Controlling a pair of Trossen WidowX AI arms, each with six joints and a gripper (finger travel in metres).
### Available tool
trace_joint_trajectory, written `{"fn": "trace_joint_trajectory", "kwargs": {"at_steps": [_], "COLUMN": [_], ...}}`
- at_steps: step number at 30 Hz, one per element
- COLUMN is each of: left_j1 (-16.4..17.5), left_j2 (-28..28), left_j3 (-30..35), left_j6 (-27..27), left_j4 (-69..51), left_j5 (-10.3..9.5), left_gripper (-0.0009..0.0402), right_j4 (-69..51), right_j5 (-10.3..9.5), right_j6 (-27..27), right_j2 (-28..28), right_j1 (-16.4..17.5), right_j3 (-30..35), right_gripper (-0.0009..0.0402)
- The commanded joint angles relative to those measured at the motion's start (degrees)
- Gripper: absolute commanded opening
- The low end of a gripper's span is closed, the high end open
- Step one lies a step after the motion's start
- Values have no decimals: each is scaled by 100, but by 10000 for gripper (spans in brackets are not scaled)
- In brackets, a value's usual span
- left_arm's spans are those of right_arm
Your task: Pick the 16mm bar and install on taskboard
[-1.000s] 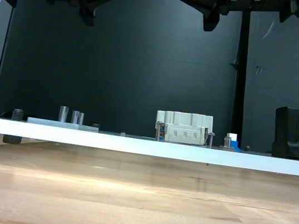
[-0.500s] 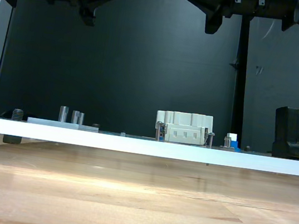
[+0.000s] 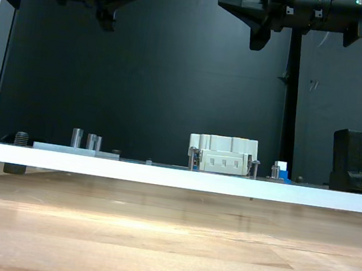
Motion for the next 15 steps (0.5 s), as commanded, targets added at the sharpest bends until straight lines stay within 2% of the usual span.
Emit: {"fn": "trace_joint_trajectory", "kwargs": {"at_steps": [1,9,11,15], "left_j1": [0,2,0,0], "left_j2": [0,0,0,0], "left_j3": [2,2,2,2], "left_j6": [0,0,0,0], "left_j4": [0,0,0,0], "left_j5": [0,0,0,0], "left_gripper": [0,0,0,0], "right_j4": [164,160,155,153], "right_j5": [0,-15,-144,-131], "right_j6": [-7,-61,-59,-59], "right_j2": [4,4,4,4], "right_j1": [4,7,9,13], "right_j3": [-107,-122,-122,-122], "right_gripper": [0,0,0,0]}}
